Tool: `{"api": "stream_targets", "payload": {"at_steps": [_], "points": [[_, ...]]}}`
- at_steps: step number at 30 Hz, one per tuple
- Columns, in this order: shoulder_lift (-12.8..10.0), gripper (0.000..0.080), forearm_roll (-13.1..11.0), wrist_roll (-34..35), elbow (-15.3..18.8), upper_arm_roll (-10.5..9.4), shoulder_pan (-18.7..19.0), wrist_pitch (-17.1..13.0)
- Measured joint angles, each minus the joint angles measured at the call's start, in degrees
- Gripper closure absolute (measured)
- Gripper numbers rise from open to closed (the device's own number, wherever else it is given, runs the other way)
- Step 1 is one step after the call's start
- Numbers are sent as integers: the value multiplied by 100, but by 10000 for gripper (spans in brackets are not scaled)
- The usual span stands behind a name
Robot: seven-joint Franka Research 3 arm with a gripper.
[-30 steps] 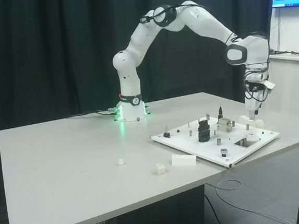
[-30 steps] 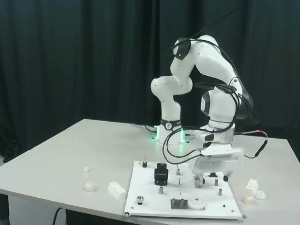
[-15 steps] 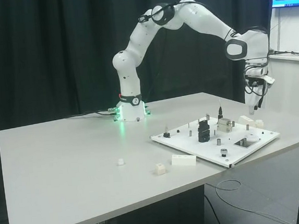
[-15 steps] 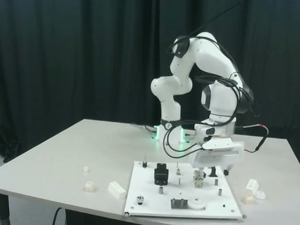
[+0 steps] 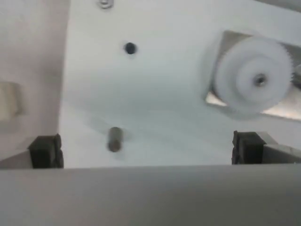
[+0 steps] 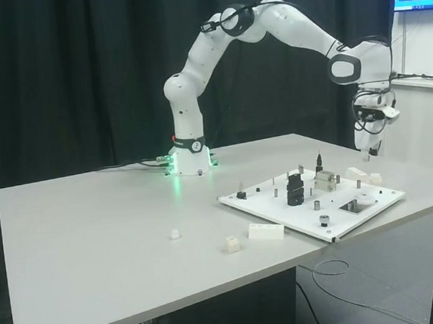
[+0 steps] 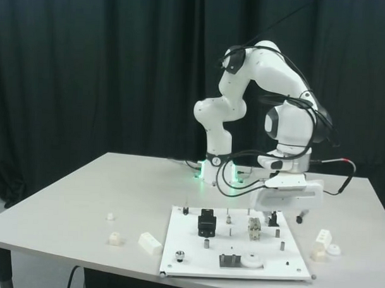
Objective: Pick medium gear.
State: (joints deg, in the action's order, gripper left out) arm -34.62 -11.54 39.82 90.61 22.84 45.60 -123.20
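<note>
A white toothed gear sits on a metal plate near the front edge of the white board; it also shows as the gear and the gear in the room views. My gripper is open and holds nothing, its black fingertips wide apart. It hangs well above the board's outer end, as seen at the gripper and the gripper. Under it in the wrist view stands a short grey peg, with the gear off to one side.
The board carries a black block, a grey part and several pegs. Off its outer end lie a white block and a small white gear. Three white pieces lie on the grey table.
The arm has lifted the gripper from close above the board and carried it up and toward the board's outer end. Nothing on the board has moved.
</note>
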Motion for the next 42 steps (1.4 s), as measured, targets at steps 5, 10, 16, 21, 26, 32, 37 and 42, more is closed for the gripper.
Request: {"api": "stream_targets", "payload": {"at_steps": [5, 10, 16, 21, 26, 32, 37, 42], "points": [[-12, 3, -6, 513, 9, -18, 202, 1], [-55, 3, -11, 1124, 10, -53, 415, -3], [-162, 3, -30, 1616, 10, -78, 682, -50], [-300, 3, -103, 1944, 10, -80, 911, -158], [-455, 3, -166, 2197, 10, -80, 1103, -344], [-629, 3, -188, 2404, 10, -80, 1267, -531], [-764, 3, -229, 2542, 10, -80, 1361, -666], [-887, 3, -290, 2612, 10, -80, 1432, -802]]}}
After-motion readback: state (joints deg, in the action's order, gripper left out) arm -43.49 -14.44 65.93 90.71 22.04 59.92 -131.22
